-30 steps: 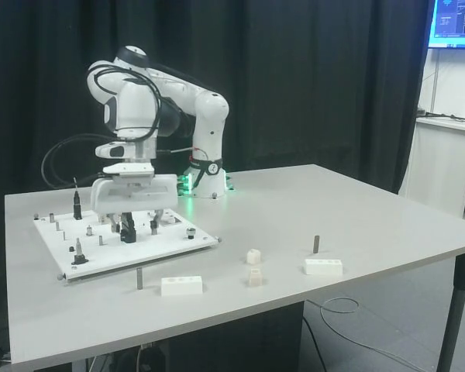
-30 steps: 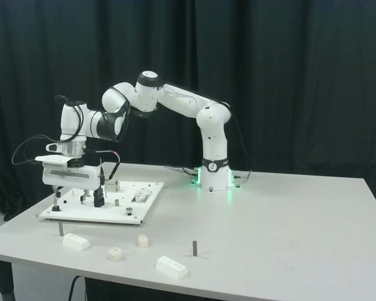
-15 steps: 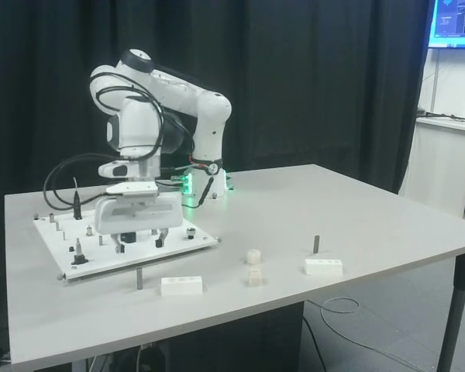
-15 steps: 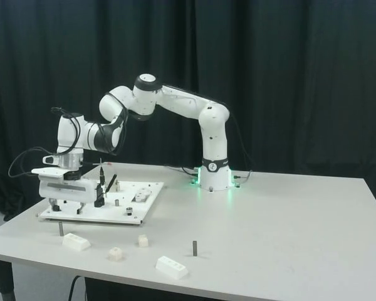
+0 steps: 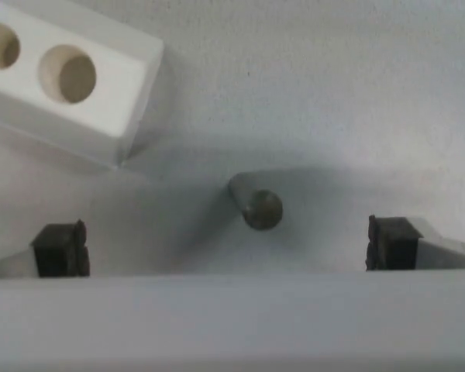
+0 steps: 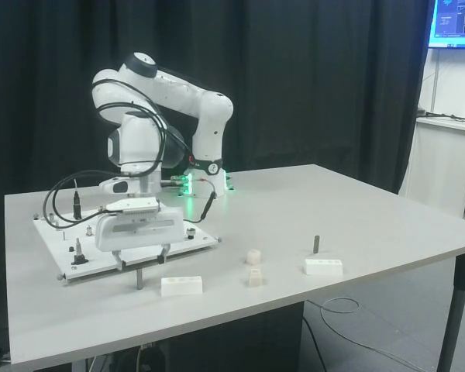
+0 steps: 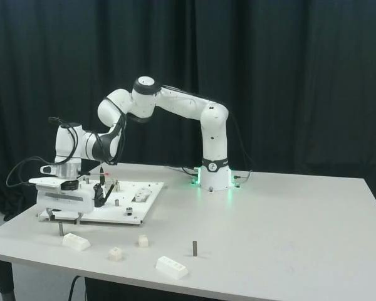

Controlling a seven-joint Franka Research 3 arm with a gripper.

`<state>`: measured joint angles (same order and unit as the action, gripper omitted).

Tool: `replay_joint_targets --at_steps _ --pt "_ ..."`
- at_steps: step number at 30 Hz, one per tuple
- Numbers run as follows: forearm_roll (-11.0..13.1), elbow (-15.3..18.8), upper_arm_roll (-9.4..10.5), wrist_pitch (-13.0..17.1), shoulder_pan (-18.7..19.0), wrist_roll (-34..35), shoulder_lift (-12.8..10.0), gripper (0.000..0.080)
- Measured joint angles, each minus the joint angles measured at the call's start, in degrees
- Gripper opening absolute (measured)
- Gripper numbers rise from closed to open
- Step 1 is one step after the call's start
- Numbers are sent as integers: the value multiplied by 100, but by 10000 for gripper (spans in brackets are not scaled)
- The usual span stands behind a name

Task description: Pick round peg 3.

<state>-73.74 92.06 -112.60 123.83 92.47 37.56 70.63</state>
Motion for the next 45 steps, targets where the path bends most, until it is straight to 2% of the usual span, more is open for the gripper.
replay_joint_targets --at_steps 16,17,18,23,24,33,34,45 --pt "23 -154 -327 314 199 -30 3 800" --pt "24 -158 -345 331 206 -30 3 774" --pt "25 -162 -361 349 212 -30 5 614" --pt "39 -184 -429 418 241 -30 10 614" --pt "47 -192 -442 427 249 -30 12 432" --pt "143 -248 -492 462 296 -32 17 432" --pt "145 -249 -492 462 298 -32 17 108" --pt "220 -277 -485 462 307 -32 10 114"
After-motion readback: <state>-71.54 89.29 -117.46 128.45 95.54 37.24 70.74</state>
